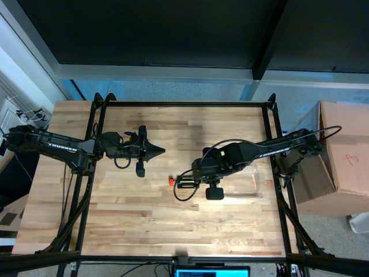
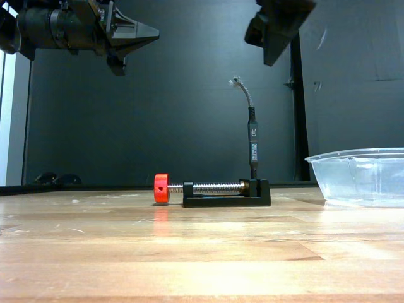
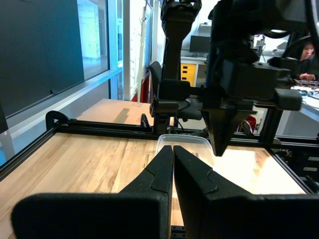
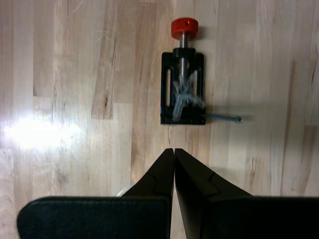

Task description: Remove the USB-C connector from the USB-C receptacle and place in the container

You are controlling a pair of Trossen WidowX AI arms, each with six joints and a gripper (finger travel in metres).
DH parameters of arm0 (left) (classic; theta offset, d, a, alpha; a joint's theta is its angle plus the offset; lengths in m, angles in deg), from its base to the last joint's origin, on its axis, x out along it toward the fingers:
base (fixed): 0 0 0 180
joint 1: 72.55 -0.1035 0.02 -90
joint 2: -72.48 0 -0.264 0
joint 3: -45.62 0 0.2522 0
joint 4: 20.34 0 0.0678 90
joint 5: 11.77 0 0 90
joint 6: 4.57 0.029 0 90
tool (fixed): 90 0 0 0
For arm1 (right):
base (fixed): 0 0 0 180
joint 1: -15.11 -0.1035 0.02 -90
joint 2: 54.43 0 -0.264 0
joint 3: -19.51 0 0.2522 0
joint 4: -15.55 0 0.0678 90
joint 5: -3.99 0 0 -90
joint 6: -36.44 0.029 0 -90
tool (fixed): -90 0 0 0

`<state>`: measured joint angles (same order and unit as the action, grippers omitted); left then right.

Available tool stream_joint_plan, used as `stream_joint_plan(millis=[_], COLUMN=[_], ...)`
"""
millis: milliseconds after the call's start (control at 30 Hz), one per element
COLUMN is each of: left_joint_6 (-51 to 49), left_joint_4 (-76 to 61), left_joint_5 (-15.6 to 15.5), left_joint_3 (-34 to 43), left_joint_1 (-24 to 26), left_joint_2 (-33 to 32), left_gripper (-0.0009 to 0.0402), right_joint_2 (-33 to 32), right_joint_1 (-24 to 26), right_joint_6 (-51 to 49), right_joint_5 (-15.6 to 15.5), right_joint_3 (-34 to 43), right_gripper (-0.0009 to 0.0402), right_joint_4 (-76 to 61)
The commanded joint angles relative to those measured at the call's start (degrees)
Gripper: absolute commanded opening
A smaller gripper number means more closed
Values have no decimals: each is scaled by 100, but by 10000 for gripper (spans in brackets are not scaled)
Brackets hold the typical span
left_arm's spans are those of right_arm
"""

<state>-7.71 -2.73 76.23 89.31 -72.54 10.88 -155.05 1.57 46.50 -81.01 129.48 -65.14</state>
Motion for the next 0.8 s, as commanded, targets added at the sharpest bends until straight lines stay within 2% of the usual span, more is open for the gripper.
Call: stream_joint_plan(millis=[33, 500, 633, 800], left_joint_6=[2, 2, 2, 2], left_joint_4=[0, 0, 4, 0], left_joint_5=[2, 2, 2, 2], left_joint_3=[2, 2, 2, 2], left_joint_1=[0, -2, 0, -2], left_joint_2=[0, 0, 0, 0], left_gripper=[0, 0, 0, 0], right_joint_2=[-188, -269, -304, -304], right_joint_1=[17, 22, 17, 15], right_joint_6=[-55, 22, 44, 0], right_joint_5=[4, 22, 144, 155], right_joint_3=[170, 186, 186, 151], right_gripper=[18, 124, 139, 141], right_joint_4=[-9, -7, -15, 68])
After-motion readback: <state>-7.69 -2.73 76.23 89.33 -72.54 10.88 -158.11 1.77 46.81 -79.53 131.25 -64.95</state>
